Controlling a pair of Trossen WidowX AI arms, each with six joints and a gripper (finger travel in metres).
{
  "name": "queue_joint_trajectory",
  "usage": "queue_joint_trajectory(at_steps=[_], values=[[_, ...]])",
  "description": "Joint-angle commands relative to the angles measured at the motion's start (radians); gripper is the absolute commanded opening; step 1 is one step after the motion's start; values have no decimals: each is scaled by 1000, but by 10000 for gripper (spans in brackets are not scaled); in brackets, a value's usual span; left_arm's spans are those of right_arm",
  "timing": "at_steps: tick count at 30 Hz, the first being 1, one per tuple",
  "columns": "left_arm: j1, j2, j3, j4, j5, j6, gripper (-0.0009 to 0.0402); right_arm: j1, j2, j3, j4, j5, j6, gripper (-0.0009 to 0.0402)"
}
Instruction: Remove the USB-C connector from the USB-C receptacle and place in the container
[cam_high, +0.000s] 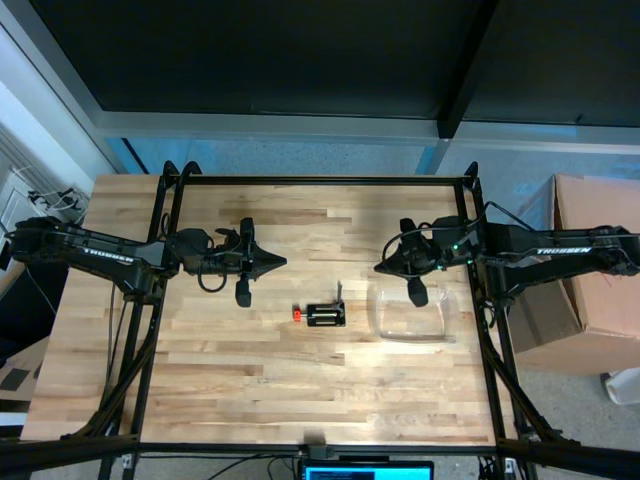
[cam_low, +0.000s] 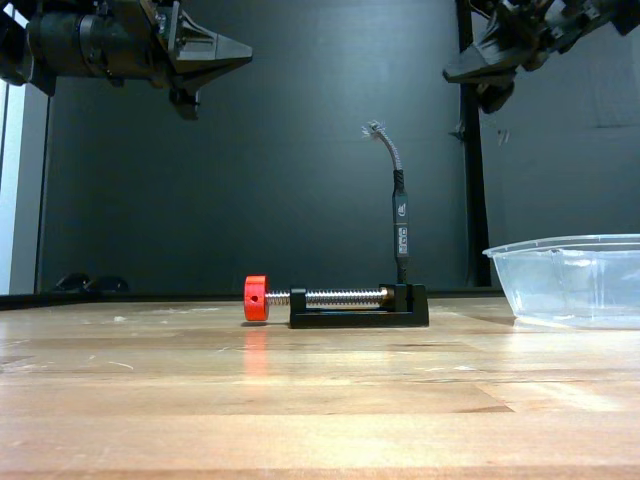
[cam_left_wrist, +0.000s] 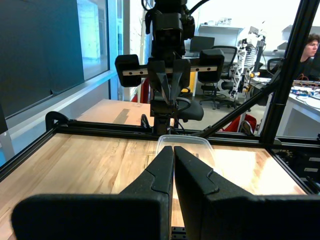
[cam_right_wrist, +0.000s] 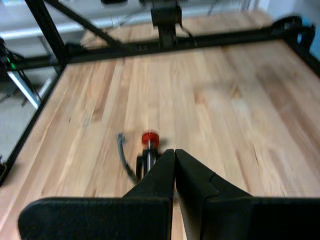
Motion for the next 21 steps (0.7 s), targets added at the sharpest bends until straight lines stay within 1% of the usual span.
queue_joint_trajectory(at_steps=[1,4,10,15,21], values=[[0,0,0,0,0,0,0,39,0,27,-83,56,14,0],[0,0,0,0,0,0,0,69,0,30,-101,75,46,0],[0,0,0,0,0,0,0,113,15,34,-117,77,89,0],[0,0,0,0,0,0,0,136,86,71,-137,77,91,0],[0,0,0,0,0,0,0,150,209,182,-275,77,96,0]])
